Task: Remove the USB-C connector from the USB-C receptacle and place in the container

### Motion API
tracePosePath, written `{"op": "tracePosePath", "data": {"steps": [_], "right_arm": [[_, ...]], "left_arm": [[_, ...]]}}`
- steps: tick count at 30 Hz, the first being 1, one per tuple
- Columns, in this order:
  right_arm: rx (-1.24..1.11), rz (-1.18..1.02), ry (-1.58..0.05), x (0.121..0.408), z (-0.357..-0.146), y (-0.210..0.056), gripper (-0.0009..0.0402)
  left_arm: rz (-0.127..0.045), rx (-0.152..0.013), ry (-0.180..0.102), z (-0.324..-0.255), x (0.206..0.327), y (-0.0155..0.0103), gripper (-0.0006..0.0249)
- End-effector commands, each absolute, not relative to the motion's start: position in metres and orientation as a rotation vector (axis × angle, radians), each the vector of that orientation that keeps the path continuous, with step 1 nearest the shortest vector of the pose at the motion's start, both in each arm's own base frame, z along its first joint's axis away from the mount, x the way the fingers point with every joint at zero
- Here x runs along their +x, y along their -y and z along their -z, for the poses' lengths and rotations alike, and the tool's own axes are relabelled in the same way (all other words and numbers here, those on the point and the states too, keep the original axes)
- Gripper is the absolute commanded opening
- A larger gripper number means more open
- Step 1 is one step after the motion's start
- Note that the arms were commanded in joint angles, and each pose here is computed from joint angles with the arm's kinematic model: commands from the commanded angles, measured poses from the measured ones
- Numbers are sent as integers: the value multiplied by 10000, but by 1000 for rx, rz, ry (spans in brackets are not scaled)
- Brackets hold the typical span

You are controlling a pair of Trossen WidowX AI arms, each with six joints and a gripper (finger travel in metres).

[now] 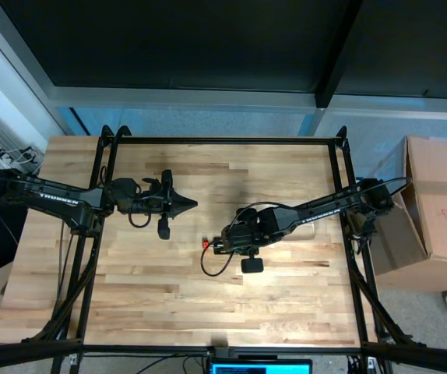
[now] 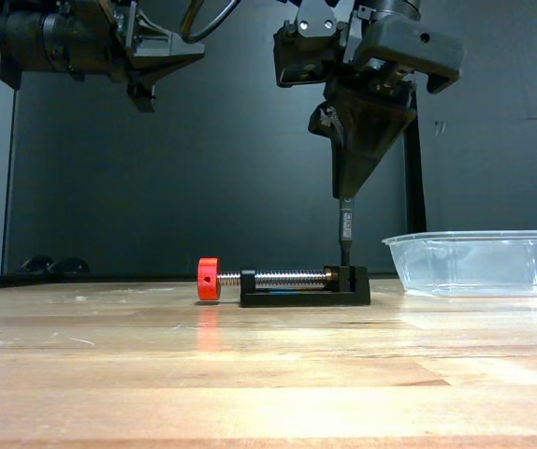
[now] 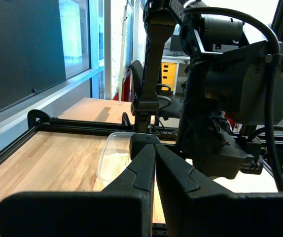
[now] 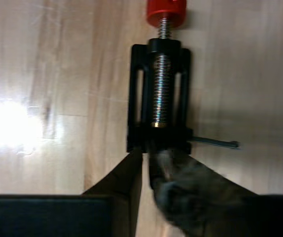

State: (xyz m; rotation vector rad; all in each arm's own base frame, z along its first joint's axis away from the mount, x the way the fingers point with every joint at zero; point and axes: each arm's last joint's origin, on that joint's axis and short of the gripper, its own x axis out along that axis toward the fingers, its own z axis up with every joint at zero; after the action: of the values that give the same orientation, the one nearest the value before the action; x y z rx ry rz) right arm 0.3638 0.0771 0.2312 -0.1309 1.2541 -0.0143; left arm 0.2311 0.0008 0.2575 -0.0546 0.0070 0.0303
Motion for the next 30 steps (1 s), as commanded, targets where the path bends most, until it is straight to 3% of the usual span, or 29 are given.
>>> {"op": "tracePosePath", "data": {"steps": [1,4,19,30], "right_arm": [[-129,18,-1253,3637,-2317,-766,25],[-127,16,-1254,3636,-2317,-766,-3],[-114,8,-1258,3628,-2324,-766,0],[-93,16,-1207,3546,-2522,-746,0]], "left_arm": [[-31,-54,-7,-2575,2312,-9,0],[-31,-54,-7,-2575,2312,-9,0],[-31,-54,-7,-2575,2312,-9,0],[-31,-54,-7,-2575,2312,-9,0]]}}
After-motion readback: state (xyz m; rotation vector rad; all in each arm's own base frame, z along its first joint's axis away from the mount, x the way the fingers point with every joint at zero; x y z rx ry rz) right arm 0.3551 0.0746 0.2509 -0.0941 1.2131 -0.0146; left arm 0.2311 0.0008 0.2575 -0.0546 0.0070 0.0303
